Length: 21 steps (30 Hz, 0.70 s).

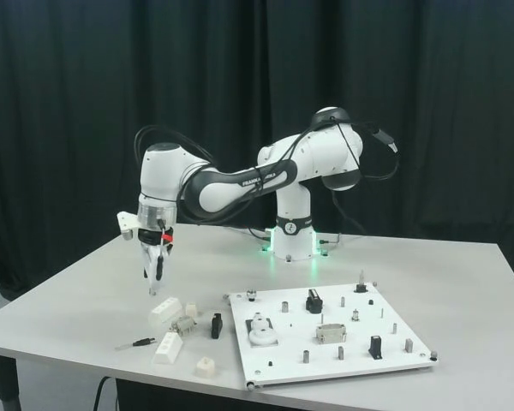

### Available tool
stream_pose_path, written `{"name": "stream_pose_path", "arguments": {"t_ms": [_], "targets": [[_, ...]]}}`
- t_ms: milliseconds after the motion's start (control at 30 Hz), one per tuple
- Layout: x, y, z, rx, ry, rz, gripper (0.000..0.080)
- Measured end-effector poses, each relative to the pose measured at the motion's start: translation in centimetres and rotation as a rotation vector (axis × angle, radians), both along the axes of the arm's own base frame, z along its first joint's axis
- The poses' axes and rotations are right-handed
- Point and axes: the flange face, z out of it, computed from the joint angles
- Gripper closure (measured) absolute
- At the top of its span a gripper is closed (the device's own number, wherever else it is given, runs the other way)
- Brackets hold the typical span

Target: Remove BNC.

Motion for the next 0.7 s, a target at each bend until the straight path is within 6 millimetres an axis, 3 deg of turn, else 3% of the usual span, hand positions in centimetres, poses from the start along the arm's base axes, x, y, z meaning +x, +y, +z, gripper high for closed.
{"name": "stream_pose_path", "arguments": {"t_ms": [700], "targets": [[-0.03,-0.18,0.13,-0.002,-0.001,-0.001,0.0003]]}}
